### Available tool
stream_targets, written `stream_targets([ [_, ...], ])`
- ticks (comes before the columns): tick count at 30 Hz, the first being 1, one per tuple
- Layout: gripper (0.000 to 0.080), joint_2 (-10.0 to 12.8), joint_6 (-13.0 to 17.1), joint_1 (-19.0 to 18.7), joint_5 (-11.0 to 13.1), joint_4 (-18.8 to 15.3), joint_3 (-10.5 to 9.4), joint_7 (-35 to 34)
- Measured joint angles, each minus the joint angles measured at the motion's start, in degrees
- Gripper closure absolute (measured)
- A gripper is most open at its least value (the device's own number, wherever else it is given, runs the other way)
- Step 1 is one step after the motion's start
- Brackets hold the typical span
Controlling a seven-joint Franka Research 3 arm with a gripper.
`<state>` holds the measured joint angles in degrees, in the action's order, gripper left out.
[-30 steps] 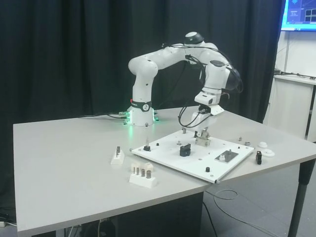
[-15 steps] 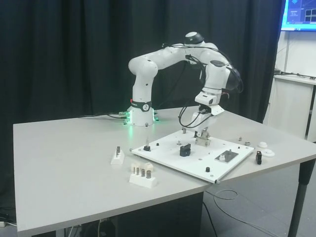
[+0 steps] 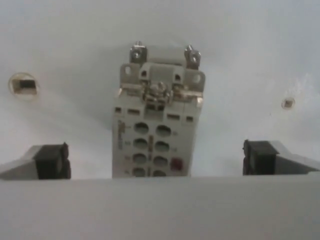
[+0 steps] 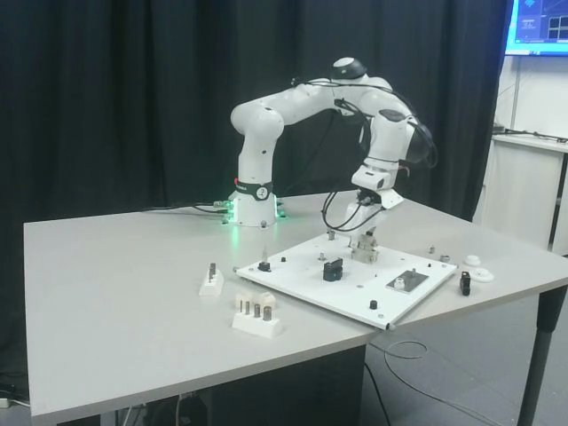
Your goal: Insert waterproof.
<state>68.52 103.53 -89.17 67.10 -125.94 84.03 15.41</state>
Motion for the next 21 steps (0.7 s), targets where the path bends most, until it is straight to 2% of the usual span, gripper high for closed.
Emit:
stream_targets([
  [7, 0.0077, 0.00, -1.44, -0.24, -1.43, 0.02, 1.57, -2.41],
  [8, 0.0007, 0.00, -1.79, -0.31, -1.63, 0.03, 1.95, -2.83],
  [16, 0.0007, -0.01, -3.36, -1.04, -3.06, 0.10, 5.12, -7.45],
  [21, 0.0003, -0.01, -3.49, -1.37, -3.74, 0.08, 6.43, -9.70],
])
